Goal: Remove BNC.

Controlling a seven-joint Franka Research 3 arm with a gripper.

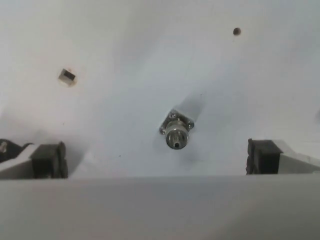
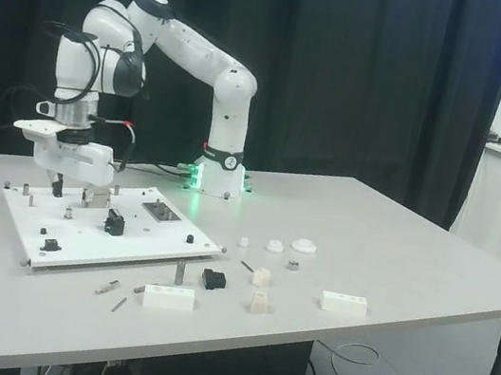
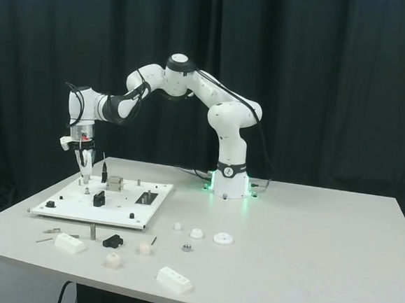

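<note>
Black fingertips point(image 1: 49, 161) of the gripper point(image 1: 155, 159) stand apart, hovering over the white board point(image 1: 125, 75). BNC connector point(image 1: 176, 131) sits at twelve o'clock between them. Approach step, I judge: descend, then clamp.

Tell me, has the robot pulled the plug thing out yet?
Not yet. The BNC connector is still standing on the white board. What looks done: the arm has got above it, with the open gripper hanging over it, one finger on each side. Nothing is in its grasp. Left to do: come down, close on the connector and take it off the board.
</note>
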